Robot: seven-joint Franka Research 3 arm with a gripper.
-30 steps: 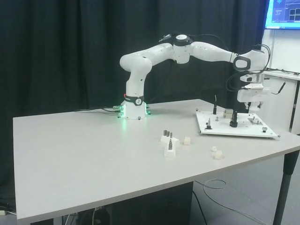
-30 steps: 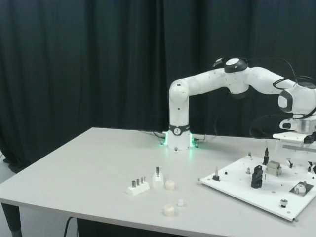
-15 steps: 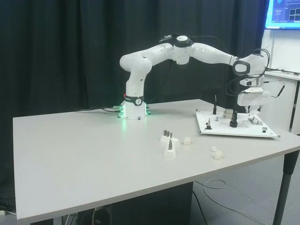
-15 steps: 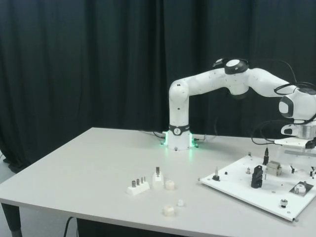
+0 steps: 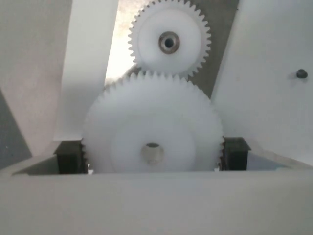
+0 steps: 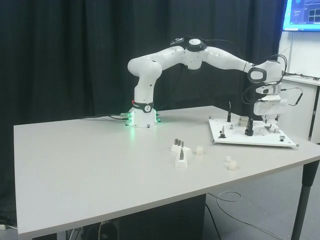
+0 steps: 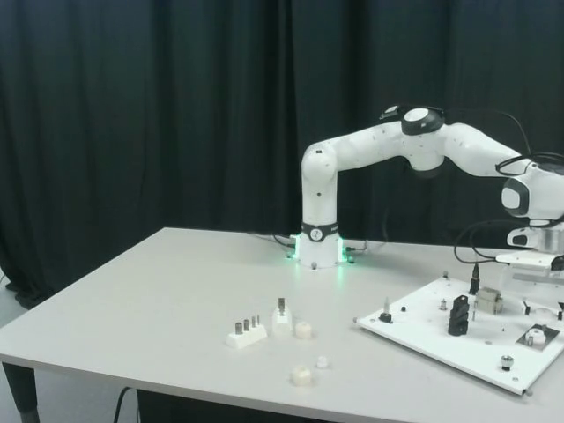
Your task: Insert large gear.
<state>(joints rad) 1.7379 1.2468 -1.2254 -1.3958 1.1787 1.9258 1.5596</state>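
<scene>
Large gear was held between the two black fingers of the pincer, which were closed against its toothed rim on either side, with its bore facing the wrist camera. A smaller gear was seen just beyond the pincer, already seated on its shaft on the white assembly board, and the teeth of the two gears appeared to overlap or nearly touch in the wrist view, though whether they were truly meshed could not be told. In the room views the pincer was positioned low over the far part of the board, with the white arm stretched out from its base. Whether the held gear had reached its own shaft could not be made out, since no shaft tip was visible in the bore. The task was judged to be well advanced: the gear had been picked up and brought to the board beside its mating gear. Lowering onto the shaft, meshing of the teeth and release were judged to be left. Several small white parts lay on the grey desk, well apart from the pincer and toward the arm's base.
</scene>
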